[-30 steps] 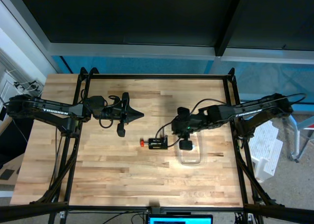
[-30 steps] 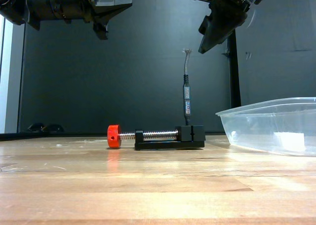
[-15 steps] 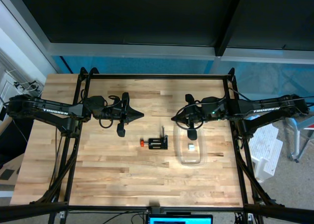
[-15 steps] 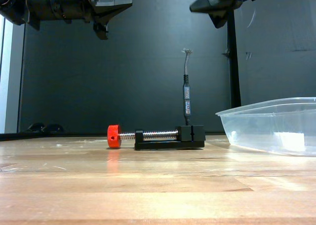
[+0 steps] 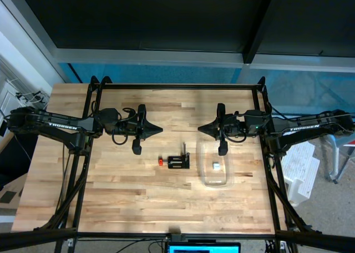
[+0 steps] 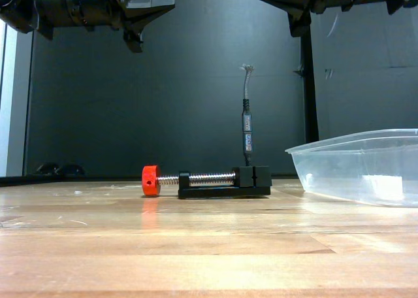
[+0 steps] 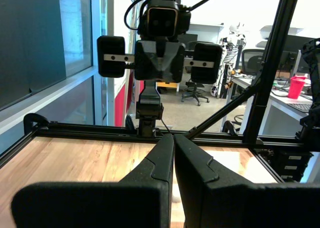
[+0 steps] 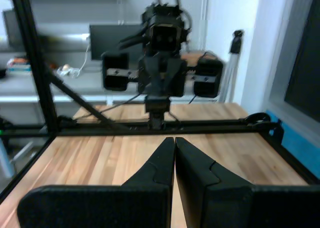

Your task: Pick the usb-c connector and install on the hub

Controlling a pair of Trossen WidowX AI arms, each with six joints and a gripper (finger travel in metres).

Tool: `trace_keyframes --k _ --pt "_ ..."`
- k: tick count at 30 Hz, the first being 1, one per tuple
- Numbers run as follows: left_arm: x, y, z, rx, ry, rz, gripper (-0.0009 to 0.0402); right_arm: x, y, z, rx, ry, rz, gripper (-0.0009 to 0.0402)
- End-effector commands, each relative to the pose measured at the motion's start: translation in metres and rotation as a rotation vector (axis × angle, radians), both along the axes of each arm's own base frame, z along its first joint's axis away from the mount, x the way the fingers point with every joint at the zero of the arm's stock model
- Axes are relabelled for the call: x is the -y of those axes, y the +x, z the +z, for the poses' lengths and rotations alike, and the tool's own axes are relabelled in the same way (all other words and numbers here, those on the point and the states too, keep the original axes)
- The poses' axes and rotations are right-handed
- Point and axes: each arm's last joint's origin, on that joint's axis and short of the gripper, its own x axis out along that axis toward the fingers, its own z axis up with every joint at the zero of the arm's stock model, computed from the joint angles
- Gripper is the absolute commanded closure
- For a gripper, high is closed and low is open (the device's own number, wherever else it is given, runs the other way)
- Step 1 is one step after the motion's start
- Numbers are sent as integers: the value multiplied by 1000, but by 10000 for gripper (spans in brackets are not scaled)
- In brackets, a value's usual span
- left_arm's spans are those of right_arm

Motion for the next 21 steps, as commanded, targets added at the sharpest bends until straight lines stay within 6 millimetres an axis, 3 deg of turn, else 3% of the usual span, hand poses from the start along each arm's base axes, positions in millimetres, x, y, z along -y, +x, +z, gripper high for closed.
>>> trace_keyframes --k 1,21 --pt "0 0 0 1 0 0 393 0 0 -2 10 12 0 393" --pt "0 0 0 1 0 0 393 0 -2 -13 16 18 9 393"
